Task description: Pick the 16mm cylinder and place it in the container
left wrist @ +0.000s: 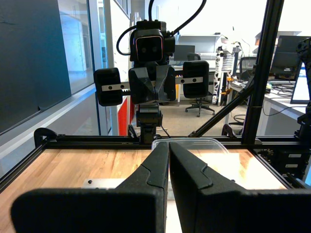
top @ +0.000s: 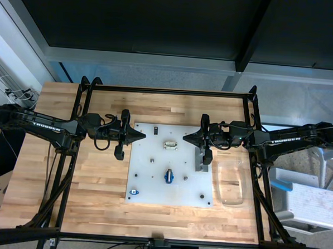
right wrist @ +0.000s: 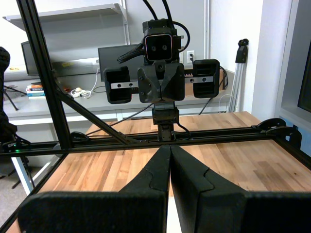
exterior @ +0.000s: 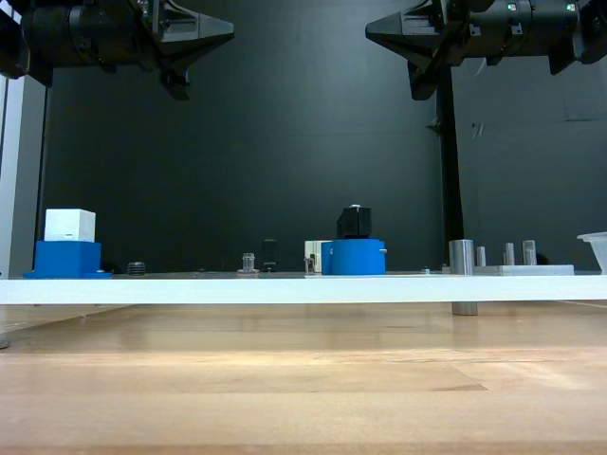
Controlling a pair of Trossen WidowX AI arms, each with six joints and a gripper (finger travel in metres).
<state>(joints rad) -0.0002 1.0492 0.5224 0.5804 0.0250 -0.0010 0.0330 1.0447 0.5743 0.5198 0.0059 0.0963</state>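
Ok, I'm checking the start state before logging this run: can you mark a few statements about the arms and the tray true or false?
1. The left gripper is shut and empty. True.
2. The right gripper rests on the white board. False: it hangs shut, well above it.
3. The container sits on the table beside the board's right edge. True.
4. The blue part lies in the container. False: it stands on the board.

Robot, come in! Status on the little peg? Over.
Left gripper, right gripper: jaws shut, empty, high above the board. 16mm cylinder upright on board, right of the blue part. Nothing standing between it and the container.
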